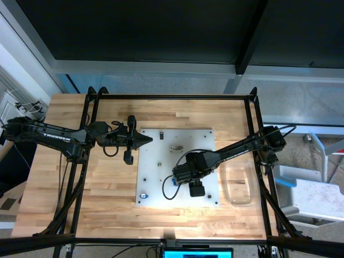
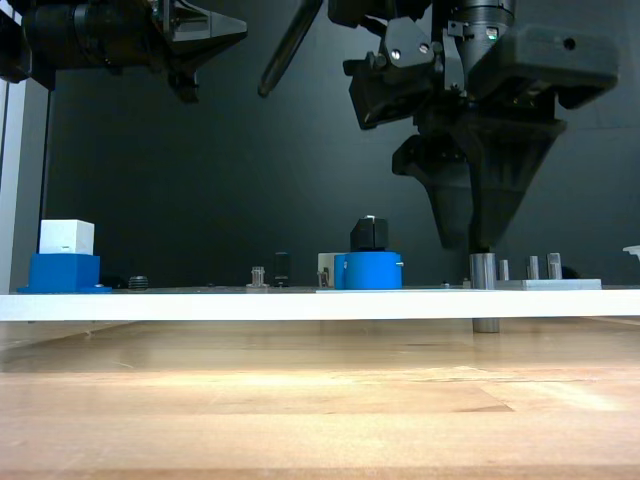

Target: Pick the 16mm cylinder and place it in the container

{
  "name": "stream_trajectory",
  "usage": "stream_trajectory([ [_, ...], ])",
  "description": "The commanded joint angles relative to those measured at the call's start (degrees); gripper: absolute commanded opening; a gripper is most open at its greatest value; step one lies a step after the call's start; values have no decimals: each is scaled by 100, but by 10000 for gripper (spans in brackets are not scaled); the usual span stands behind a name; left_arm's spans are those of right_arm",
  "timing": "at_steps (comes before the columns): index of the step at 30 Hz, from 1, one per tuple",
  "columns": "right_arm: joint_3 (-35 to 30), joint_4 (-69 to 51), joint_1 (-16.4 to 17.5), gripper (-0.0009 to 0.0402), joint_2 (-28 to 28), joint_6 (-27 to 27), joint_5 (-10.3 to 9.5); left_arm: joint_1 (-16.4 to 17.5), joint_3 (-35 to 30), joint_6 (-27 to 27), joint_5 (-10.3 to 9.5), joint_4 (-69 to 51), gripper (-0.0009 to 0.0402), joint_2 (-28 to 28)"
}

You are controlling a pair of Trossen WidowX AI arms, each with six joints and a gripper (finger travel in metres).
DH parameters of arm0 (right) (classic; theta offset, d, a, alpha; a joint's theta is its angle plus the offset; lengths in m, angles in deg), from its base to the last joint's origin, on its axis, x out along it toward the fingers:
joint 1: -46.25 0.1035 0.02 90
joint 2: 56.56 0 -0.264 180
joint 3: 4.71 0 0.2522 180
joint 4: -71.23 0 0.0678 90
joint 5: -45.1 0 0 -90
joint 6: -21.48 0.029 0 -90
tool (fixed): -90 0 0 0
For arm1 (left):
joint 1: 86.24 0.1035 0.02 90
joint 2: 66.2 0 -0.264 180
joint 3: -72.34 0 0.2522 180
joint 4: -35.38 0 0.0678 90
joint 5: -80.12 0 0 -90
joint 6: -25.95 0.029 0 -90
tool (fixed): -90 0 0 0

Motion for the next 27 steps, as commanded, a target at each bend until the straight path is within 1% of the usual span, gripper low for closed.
stream_trajectory([
  [1, 98, 111, 15, 232, 2, 13, 2, 0, -2, 0, 0, 0, 0, 0],
  [16, 476, 533, 24, 230, 2, 7, -2, 0, -2, 0, 0, 0, 0, 0],
  [20, 487, 542, 24, 216, 2, -11, -2, 2, -2, 0, 0, 0, 0, 0],
  [27, 498, 538, 24, 176, 2, -55, -2, 2, -2, 0, 0, 0, 0, 0],
])
